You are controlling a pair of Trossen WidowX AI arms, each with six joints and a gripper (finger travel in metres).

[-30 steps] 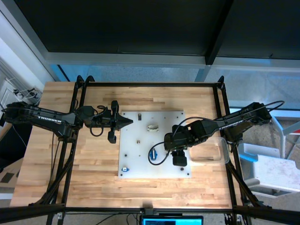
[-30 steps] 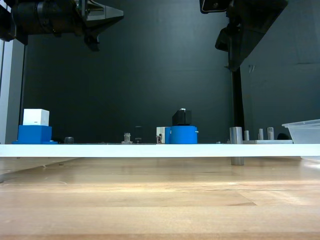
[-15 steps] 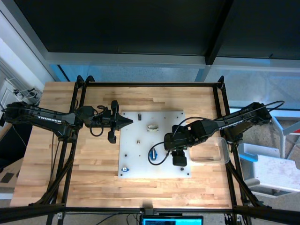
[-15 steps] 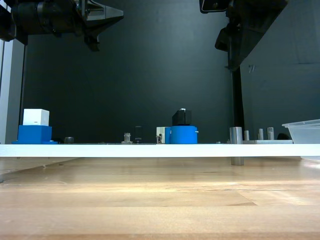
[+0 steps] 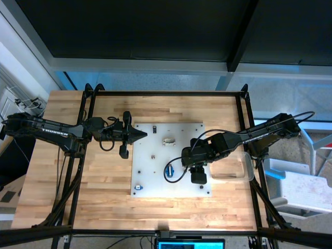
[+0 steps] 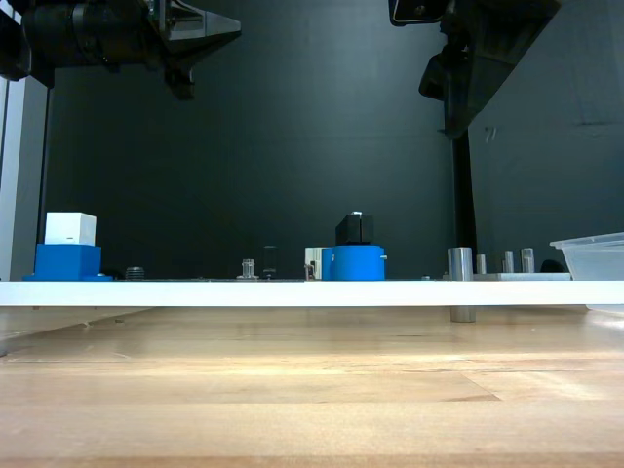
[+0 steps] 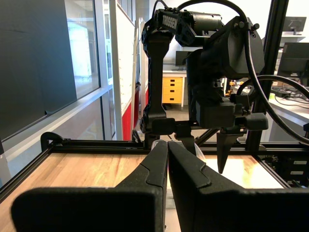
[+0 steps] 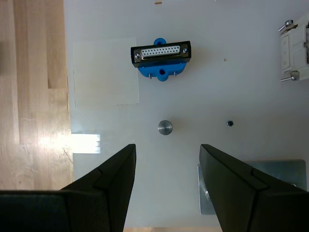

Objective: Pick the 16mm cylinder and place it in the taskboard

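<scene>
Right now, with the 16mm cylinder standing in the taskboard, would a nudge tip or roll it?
Probably neither: the 16mm cylinder stands upright in the taskboard, its end showing beneath in the low view. Bare metal looks smooth, so likely slippery to pinch. The right gripper hangs open above it; the left gripper, shut, is high over the board's left edge.

1. Right gripper, above the taskboard: finger bases cut off by the picture's edge.
2. Grey block: partly hidden behind one right finger.
3. Left gripper, raised at the taskboard's left edge: finger bases likewise cut off.
4. 16mm cylinder, just ahead between the right fingertips: cannot be made out in the high view.
</scene>
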